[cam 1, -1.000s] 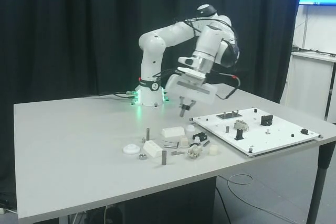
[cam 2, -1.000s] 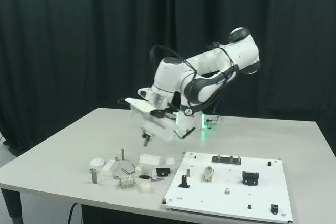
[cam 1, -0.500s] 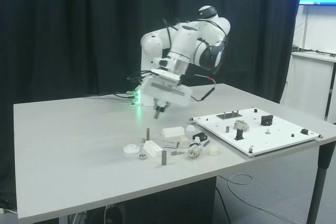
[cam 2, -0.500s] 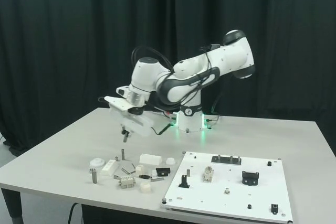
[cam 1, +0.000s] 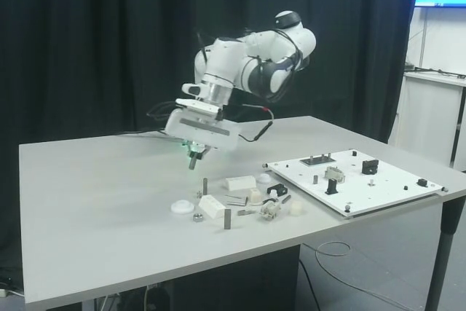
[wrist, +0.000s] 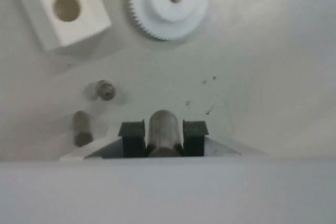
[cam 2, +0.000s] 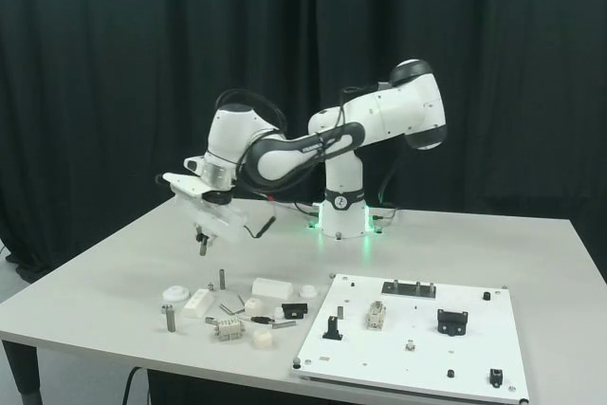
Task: Place round peg 4.
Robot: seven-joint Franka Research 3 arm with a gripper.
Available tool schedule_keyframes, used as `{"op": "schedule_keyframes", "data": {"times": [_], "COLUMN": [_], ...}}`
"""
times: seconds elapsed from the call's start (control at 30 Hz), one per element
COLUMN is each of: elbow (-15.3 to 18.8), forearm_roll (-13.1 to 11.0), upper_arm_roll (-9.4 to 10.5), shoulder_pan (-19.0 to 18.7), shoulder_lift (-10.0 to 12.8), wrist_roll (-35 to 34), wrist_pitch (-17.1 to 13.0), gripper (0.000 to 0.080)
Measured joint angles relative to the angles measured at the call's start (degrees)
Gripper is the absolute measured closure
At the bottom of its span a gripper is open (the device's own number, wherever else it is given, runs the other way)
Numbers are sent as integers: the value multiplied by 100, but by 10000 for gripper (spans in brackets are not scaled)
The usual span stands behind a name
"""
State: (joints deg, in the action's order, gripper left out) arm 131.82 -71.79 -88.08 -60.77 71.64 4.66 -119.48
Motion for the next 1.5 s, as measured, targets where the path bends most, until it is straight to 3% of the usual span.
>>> {"op": "schedule_keyframes", "data": {"times": [0.37,0.6,0.9,1.5], "elbow": [-8,-119,-290,-498], "forearm_roll": [-656,-877,-957,-957], "upper_arm_roll": [28,172,308,502], "shoulder_pan": [557,857,1093,1189], "shoulder_lift": [122,162,231,268], "wrist_roll": [54,188,199,204], "wrist_pitch": [335,512,755,1006], "gripper": [653,653,653,653]}}
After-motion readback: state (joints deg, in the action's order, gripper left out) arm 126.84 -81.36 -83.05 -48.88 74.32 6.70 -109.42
